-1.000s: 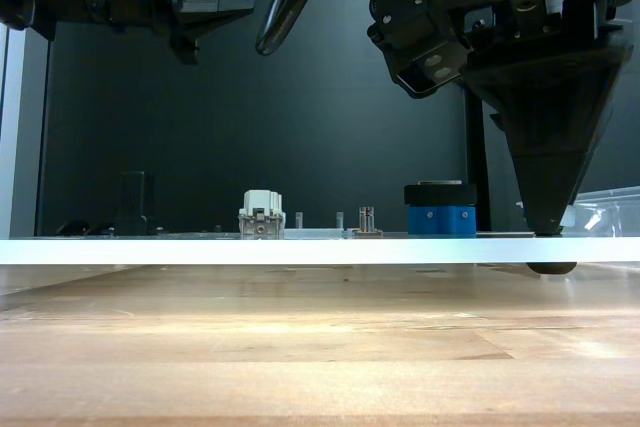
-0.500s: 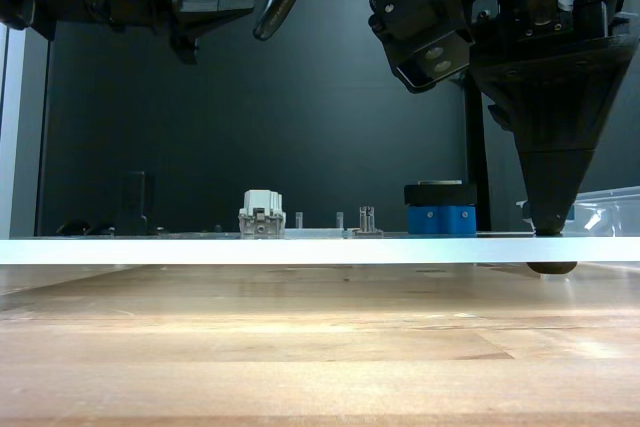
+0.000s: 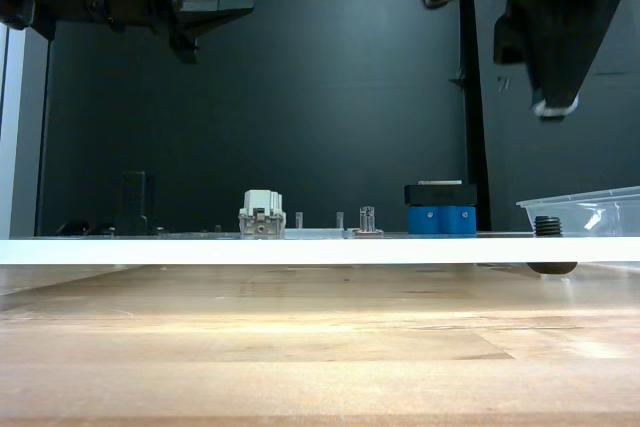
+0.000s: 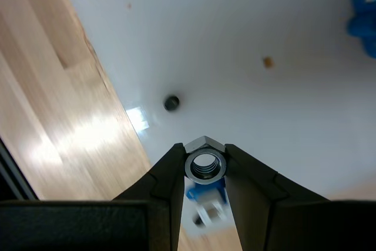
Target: Unfasten the M12 nut and place it in the container
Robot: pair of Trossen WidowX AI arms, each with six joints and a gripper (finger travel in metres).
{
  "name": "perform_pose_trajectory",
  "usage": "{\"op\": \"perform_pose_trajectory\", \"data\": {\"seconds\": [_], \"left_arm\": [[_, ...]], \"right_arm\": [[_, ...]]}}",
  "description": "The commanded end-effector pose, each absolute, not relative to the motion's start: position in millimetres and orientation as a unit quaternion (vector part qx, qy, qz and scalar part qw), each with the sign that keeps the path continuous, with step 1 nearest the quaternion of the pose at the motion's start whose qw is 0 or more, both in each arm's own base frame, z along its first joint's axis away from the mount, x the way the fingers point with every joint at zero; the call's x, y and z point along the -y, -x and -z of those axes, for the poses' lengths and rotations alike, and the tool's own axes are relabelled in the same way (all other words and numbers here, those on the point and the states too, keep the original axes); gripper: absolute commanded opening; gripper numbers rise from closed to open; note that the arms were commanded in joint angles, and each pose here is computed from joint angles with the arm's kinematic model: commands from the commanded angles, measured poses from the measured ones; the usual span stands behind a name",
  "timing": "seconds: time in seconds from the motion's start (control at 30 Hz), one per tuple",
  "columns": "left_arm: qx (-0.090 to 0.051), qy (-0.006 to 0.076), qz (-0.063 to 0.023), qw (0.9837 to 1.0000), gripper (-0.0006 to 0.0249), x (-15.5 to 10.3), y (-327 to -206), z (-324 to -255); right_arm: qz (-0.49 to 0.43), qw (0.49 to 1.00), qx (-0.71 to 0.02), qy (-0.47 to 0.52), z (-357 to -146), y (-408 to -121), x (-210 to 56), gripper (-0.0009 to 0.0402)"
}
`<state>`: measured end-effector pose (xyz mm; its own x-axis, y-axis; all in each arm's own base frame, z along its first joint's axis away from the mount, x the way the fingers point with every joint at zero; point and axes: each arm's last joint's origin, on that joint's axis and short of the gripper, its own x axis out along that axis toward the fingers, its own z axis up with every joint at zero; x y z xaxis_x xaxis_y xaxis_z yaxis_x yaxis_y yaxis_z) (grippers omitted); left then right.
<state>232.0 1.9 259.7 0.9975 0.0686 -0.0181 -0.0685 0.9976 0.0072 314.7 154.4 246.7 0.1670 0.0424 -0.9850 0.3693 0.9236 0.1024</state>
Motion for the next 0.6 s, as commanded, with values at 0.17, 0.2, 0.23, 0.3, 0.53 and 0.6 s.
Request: {"op": "perform_pose_trajectory", "data": {"seconds": [0.17,0.2,0.23,0.3,0.53,0.6], "left_arm": [[-0.009,-0.0035,-0.0343,0.9994,0.0000,-1.9,-232.0,-259.7],[-0.009,-0.0035,-0.0343,0.9994,0.0000,-1.9,-232.0,-259.7],[-0.009,-0.0035,-0.0343,0.9994,0.0000,-1.9,-232.0,-259.7],[-0.009,-0.0035,-0.0345,0.9994,0.0000,-2.0,-232.0,-259.7],[-0.009,-0.0035,-0.0343,0.9994,0.0000,-1.9,-232.1,-259.8],[-0.009,-0.0035,-0.0343,0.9994,0.0000,-1.9,-232.0,-259.7]], "right_arm": [[0.110,0.752,-0.632,-0.150,-259,-284,-130,0.0012],[0.114,0.753,-0.630,-0.150,-259,-278,-126,0.0012],[0.117,0.752,-0.630,-0.151,-259,-272,-121,0.0012],[0.122,0.751,-0.631,-0.153,-258,-260,-112,0.0012],[0.136,0.744,-0.634,-0.159,-247,-214,-85,0.0012],[0.139,0.744,-0.633,-0.162,-244,-202,-78,0.0012]]}}
